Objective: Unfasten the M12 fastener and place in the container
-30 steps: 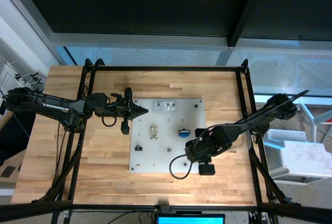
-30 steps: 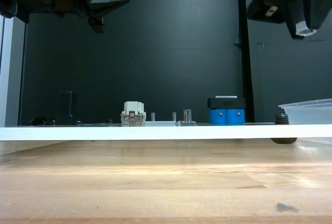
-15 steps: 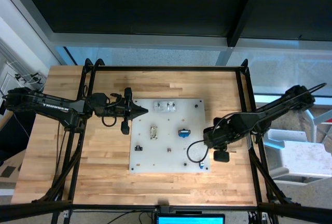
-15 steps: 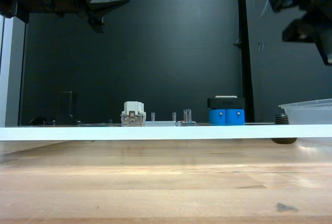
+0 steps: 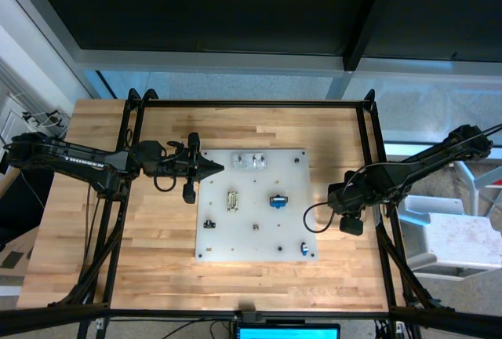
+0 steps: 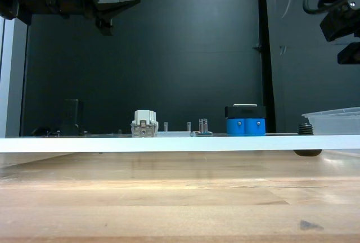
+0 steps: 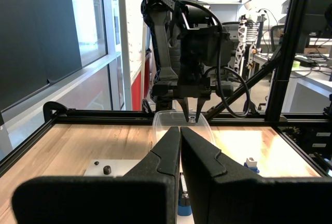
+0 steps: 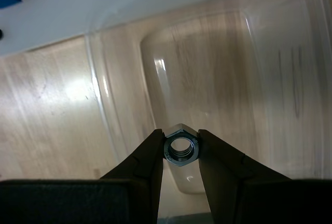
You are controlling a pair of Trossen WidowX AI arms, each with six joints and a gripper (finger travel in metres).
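Right claw (image 8: 180, 137) is closed to a narrow gap, its two fingertips pinching the flat sides of the silver M12 nut (image 8: 180, 150). The nut's threaded hole faces the wrist camera. In the low view this claw is well above the worktop (image 5: 157, 260), and the right wrist view shows the clear container (image 8: 98, 89) directly beneath the held nut, so the nut is in the air over the tray and not lying in it.

On the worktop lies the white board (image 5: 251, 221), with the container just beside its right edge. The left claw (image 7: 180, 130) hangs high over the board's far left corner, its fingers pressed together on nothing. On the board stand a blue connector block (image 6: 245, 120) and, near the near right edge, the black stud (image 6: 305, 129) with its ribs bare.

One second ago the right arm hung over the board's near right part. Half a second ago it had reached the board's right edge, and now it is past the board, over the container. The left arm has not moved.
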